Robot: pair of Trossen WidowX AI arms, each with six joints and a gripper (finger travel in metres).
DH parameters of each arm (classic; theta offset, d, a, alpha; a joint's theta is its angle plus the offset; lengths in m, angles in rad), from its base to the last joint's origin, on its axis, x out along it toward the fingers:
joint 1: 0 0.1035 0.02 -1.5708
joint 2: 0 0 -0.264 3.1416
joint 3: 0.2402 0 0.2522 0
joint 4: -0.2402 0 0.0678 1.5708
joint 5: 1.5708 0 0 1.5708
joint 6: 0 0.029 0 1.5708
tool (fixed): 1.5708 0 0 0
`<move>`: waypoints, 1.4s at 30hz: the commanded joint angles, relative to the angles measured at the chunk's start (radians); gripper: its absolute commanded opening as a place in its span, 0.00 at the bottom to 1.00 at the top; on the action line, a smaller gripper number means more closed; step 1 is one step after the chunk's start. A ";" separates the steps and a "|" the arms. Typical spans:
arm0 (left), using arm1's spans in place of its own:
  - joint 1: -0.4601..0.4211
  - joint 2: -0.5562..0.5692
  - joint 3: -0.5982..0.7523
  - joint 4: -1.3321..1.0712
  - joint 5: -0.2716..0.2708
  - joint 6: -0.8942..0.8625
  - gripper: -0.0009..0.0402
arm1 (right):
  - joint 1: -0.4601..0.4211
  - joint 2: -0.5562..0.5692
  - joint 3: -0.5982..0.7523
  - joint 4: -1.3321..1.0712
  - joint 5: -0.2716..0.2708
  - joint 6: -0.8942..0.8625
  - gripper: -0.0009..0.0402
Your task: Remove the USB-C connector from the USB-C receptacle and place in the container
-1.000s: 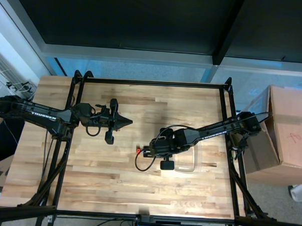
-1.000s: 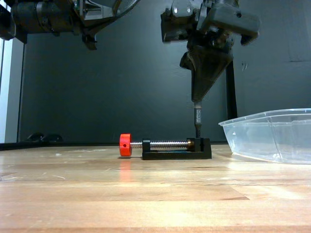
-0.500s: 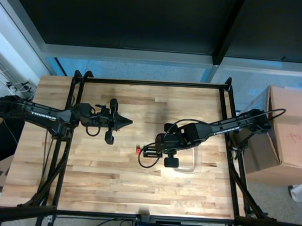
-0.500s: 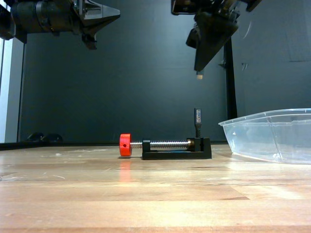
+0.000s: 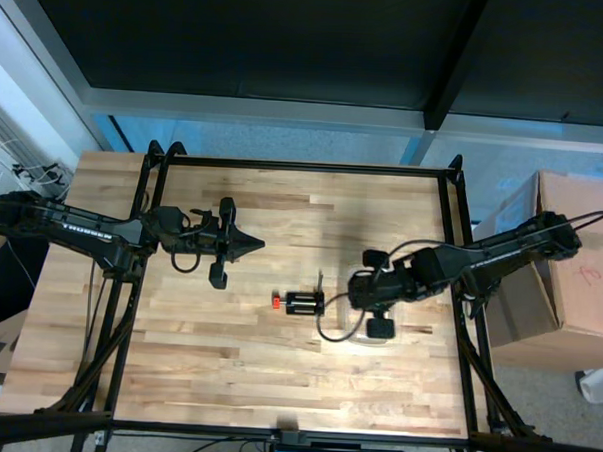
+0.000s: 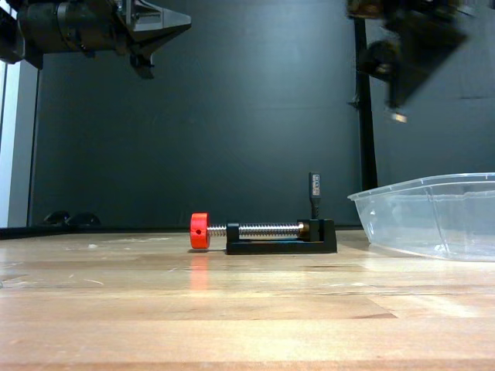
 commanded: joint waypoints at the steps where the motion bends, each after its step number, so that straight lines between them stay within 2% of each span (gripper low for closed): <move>1: 0.000 0.000 0.000 0.000 0.000 0.000 0.02 | 0.022 -0.036 -0.072 0.002 0.000 0.029 0.02; 13: 0.000 0.000 0.000 0.000 0.000 0.000 0.02 | 0.033 -0.035 -0.270 0.177 0.000 0.064 0.02; 16: 0.000 0.000 0.000 0.000 0.000 0.000 0.02 | 0.033 -0.035 -0.300 0.207 0.005 0.077 0.05; 20: 0.000 0.000 0.000 0.000 0.000 0.000 0.02 | 0.033 -0.035 -0.319 0.220 0.005 0.082 0.18; 28: 0.000 0.000 0.000 0.000 0.000 0.000 0.02 | 0.033 -0.035 -0.309 0.214 0.004 0.110 0.57; 32: 0.000 0.000 0.000 0.000 0.000 0.000 0.02 | 0.034 -0.035 -0.281 0.193 0.005 0.118 0.72; 37: 0.000 0.000 0.000 0.000 0.000 0.000 0.02 | 0.035 -0.035 -0.262 0.172 0.004 0.121 0.74; 42: 0.000 0.000 0.000 0.000 0.000 0.000 0.02 | 0.035 -0.041 -0.231 0.157 0.005 0.127 0.67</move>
